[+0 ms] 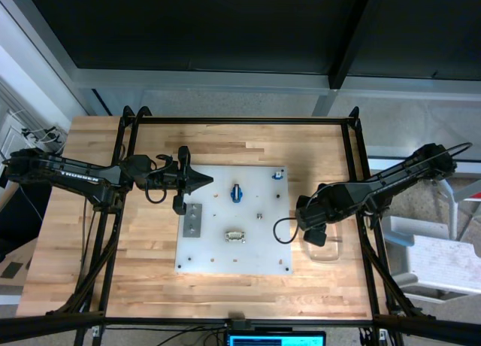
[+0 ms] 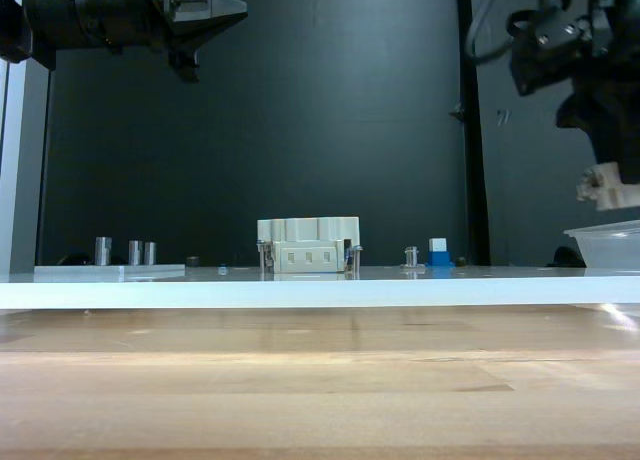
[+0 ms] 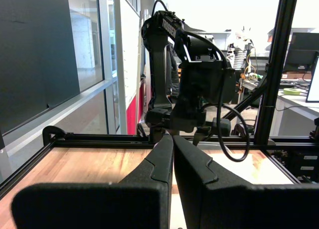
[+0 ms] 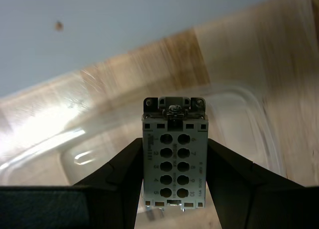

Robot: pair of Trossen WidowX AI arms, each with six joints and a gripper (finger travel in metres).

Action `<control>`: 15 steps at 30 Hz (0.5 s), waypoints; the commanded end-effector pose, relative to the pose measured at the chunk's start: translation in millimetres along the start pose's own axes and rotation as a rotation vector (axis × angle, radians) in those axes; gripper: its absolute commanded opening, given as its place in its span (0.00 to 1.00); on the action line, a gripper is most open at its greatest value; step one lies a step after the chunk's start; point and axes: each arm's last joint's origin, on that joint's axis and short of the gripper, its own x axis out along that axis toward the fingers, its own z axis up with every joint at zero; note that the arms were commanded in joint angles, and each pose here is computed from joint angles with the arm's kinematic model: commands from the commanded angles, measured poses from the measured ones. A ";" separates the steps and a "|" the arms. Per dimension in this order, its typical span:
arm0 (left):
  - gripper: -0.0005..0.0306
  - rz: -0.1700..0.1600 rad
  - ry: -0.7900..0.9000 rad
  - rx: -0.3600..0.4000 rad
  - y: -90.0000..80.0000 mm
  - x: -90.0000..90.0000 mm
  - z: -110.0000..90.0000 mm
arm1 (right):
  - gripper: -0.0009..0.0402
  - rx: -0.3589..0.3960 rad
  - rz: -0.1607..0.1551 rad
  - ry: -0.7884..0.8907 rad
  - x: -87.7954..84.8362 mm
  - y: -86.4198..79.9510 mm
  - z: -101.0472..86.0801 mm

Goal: Remove the HAN10-E connector and place it in the container

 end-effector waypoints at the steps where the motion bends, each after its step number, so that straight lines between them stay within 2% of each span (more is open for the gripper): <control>1: 0.02 0.000 -0.001 0.000 0.1 0.0 0.2 | 0.02 0.023 -0.001 0.003 2.9 -2.2 -9.3; 8: 0.02 0.000 -0.001 0.000 0.1 0.0 0.2 | 0.02 0.068 -0.014 0.013 10.6 -4.0 -26.7; 15: 0.02 0.000 -0.001 0.000 0.0 0.0 0.2 | 0.02 0.096 -0.017 0.006 20.3 -2.5 -34.2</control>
